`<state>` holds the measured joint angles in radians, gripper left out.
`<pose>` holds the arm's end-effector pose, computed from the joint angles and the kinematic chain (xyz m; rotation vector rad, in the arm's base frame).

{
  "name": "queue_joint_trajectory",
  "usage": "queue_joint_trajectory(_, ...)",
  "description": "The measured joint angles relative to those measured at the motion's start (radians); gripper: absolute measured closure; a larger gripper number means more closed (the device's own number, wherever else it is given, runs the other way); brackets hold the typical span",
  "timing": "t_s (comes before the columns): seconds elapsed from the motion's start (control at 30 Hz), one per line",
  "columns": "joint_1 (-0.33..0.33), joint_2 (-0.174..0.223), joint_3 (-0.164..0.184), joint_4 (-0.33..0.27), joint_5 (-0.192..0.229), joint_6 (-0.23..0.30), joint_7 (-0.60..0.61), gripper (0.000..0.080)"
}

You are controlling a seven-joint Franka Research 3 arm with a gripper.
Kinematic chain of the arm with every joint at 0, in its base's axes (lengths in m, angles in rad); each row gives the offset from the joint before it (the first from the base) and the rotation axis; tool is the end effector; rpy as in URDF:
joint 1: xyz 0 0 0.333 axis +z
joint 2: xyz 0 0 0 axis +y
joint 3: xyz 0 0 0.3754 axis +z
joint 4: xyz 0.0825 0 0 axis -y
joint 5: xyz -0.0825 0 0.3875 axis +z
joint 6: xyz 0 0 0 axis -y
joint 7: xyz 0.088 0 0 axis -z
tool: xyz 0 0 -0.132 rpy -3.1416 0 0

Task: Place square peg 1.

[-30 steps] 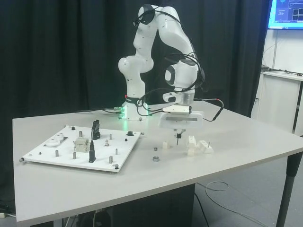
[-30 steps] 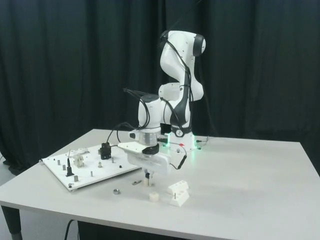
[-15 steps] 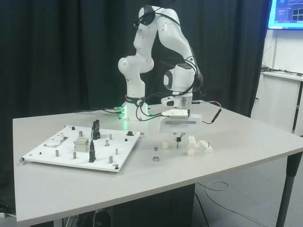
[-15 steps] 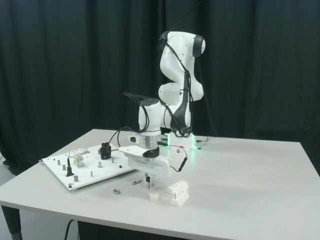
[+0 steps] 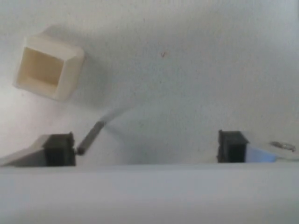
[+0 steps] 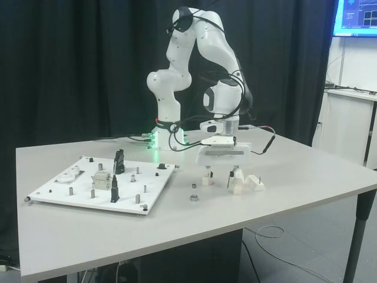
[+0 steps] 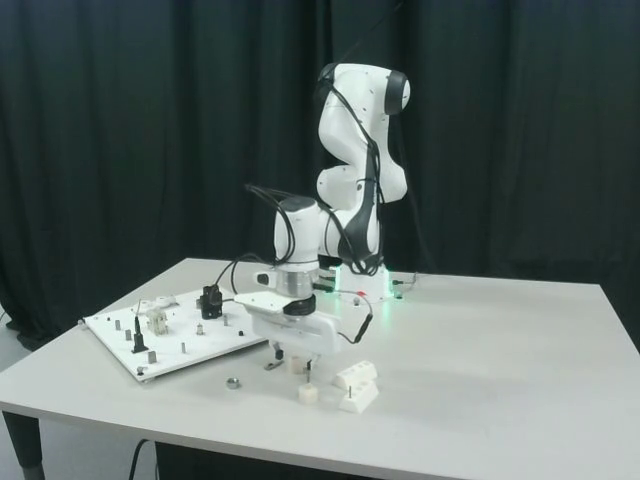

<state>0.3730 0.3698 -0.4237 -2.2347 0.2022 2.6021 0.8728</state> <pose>0.5716 -0.0286 0.2486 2.6847 -1.5863 0.0845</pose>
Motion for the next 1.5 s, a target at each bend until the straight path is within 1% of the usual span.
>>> queue_joint_trajectory(0.13,-0.005,0.000,0.000,0.009,0.000,-0.001,-0.004,0.0222)
queue_joint_trajectory(0.17,-0.006,0.000,0.000,0.011,0.000,-0.002,-0.005,0.0042)
queue_joint_trajectory(0.33,-0.011,0.000,0.000,0.020,0.000,-0.006,-0.009,0.0042)
queue_joint_trajectory(0.37,-0.012,0.000,0.000,0.022,0.000,-0.008,-0.010,0.0011)
queue_joint_trajectory(0.6,-0.016,-0.001,-0.001,0.039,0.000,-0.027,-0.013,0.0011)
queue_joint_trajectory(0.9,-0.021,-0.004,-0.001,0.065,0.000,-0.069,-0.022,0.0003)
queue_joint_trajectory(1.23,-0.021,-0.023,-0.001,0.094,0.000,-0.101,-0.019,0.0003)
queue_joint_trajectory(1.5,-0.017,-0.029,0.000,0.126,0.000,-0.146,0.024,0.0003)
